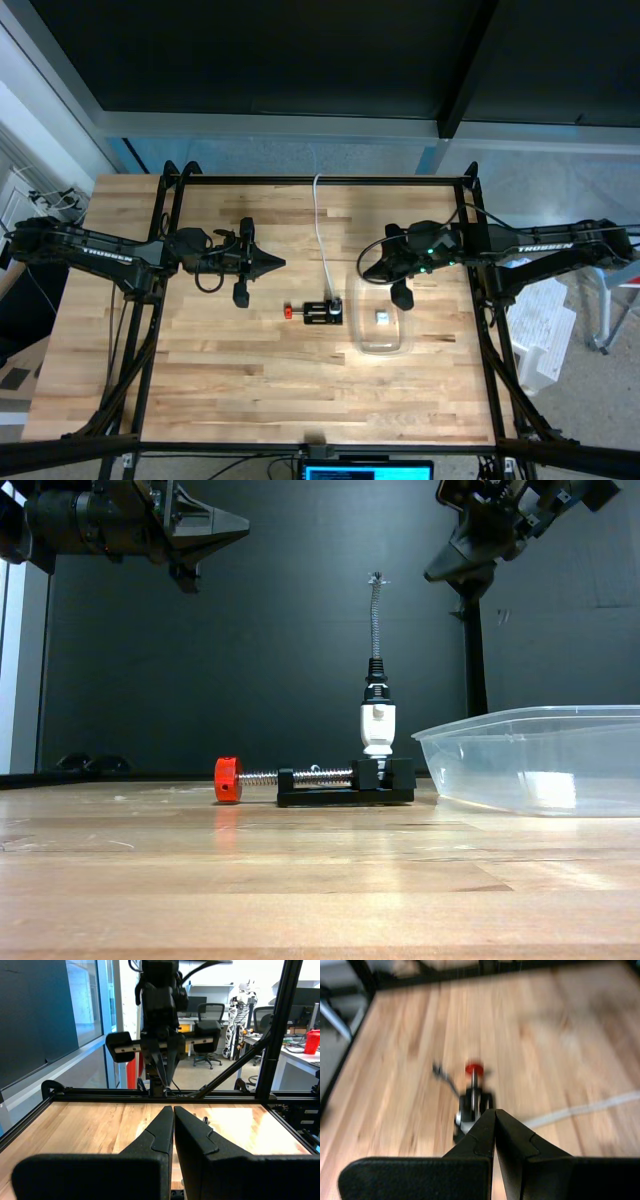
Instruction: Remove the power plug from the receptacle and place in the container
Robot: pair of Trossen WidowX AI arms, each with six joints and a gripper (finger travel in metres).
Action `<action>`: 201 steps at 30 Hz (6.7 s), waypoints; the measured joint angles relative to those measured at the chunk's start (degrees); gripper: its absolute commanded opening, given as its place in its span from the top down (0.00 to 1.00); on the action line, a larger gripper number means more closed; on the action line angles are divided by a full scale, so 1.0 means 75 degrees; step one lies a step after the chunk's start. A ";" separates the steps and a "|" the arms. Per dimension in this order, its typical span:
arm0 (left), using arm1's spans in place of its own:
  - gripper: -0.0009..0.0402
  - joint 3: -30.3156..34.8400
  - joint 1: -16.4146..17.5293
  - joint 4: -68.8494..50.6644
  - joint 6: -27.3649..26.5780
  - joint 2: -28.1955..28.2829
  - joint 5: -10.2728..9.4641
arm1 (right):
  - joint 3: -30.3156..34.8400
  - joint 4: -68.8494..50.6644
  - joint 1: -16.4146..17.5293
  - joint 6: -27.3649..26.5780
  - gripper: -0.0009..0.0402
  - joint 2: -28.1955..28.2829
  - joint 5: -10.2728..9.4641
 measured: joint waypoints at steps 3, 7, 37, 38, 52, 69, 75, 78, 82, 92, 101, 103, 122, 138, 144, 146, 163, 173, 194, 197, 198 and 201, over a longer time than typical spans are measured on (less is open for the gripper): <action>0.98 0.0000 0.0000 0.0000 0.0000 0.0003 -0.0003 | 0.0513 -0.0970 0.0026 0.0003 0.95 0.0437 0.0064; 0.98 0.0000 0.0000 0.0000 0.0003 0.0003 0.0000 | 0.1090 -0.1839 0.0114 0.0003 0.89 0.1029 0.0111; 0.98 0.0000 0.0000 0.0003 0.0003 0.0003 0.0000 | 0.4164 -0.4290 0.1113 0.0259 0.32 0.4698 0.1107; 0.98 0.0000 0.0000 0.0003 0.0003 0.0003 0.0000 | 0.4214 -0.4278 0.1119 0.0259 0.33 0.4759 0.1107; 0.98 0.0003 0.0000 0.0003 0.0003 0.0003 -0.0003 | 0.5100 -0.4275 0.1096 0.0050 0.33 0.5735 0.1186; 0.98 0.0000 0.0000 0.0003 0.0003 0.0003 -0.0003 | 0.5182 -0.4199 0.1072 0.0052 0.41 0.6047 0.1218; 0.98 0.0000 0.0000 0.0003 0.0003 0.0003 -0.0003 | 0.5179 -0.4199 0.1075 0.0052 0.54 0.6047 0.1218; 0.98 0.0000 0.0000 0.0003 0.0003 0.0003 -0.0003 | 0.5176 -0.4197 0.1072 0.0055 0.60 0.6047 0.1218; 0.98 0.0000 0.0000 0.0003 0.0003 0.0003 -0.0003 | 0.5176 -0.4185 0.1075 0.0055 0.69 0.6047 0.1218; 0.98 0.0000 0.0000 0.0003 0.0000 0.0003 -0.0003 | 0.5170 -0.4135 0.1075 0.0058 0.90 0.6047 0.1195; 0.98 0.0003 0.0000 0.0003 0.0000 0.0003 -0.0003 | 0.5170 -0.4135 0.1075 0.0058 0.98 0.6041 0.1207; 0.98 0.0003 0.0000 0.0003 0.0003 0.0003 -0.0003 | 0.5170 -0.4135 0.1075 0.0058 0.98 0.6041 0.1207; 0.98 0.0000 0.0000 0.0000 0.0000 0.0003 -0.0003 | 0.5144 -0.4234 0.1075 0.0058 0.98 0.5840 0.1198; 0.98 0.0000 0.0000 0.0000 0.0000 0.0003 -0.0003 | 0.5616 -0.4744 0.1072 0.0058 0.98 0.5587 0.1247; 0.98 0.0003 0.0000 0.0000 0.0000 0.0003 -0.0006 | 0.5639 -0.4911 0.1072 0.0058 0.98 0.5616 0.1221; 0.98 0.0003 0.0000 0.0003 0.0000 0.0003 -0.0003 | 0.5639 -0.5030 0.1072 0.0058 0.98 0.5616 0.1221; 0.98 0.0003 0.0000 0.0003 0.0003 0.0000 0.0000 | 0.3593 -0.5015 0.1177 0.0058 0.98 0.4205 0.1276; 0.98 0.0000 0.0000 0.0003 0.0003 0.0003 -0.0003 | 0.1999 -0.4065 0.1247 0.0268 0.98 0.3602 0.1279; 0.98 0.0003 0.0000 0.0003 0.0003 0.0000 -0.0003 | 0.1533 -0.3448 0.1346 0.0828 0.59 0.3547 0.1629; 0.98 0.0003 0.0000 0.0003 0.0000 0.0003 -0.0003 | 0.1533 -0.3445 0.1349 0.0874 0.53 0.3523 0.1635; 0.98 0.0003 0.0000 0.0003 0.0003 0.0003 0.0000 | 0.1533 -0.3445 0.1352 0.0883 0.52 0.3512 0.1635; 0.98 0.0003 0.0000 0.0003 0.0003 0.0003 0.0000 | 0.1539 -0.3445 0.1358 0.0883 0.49 0.3465 0.1647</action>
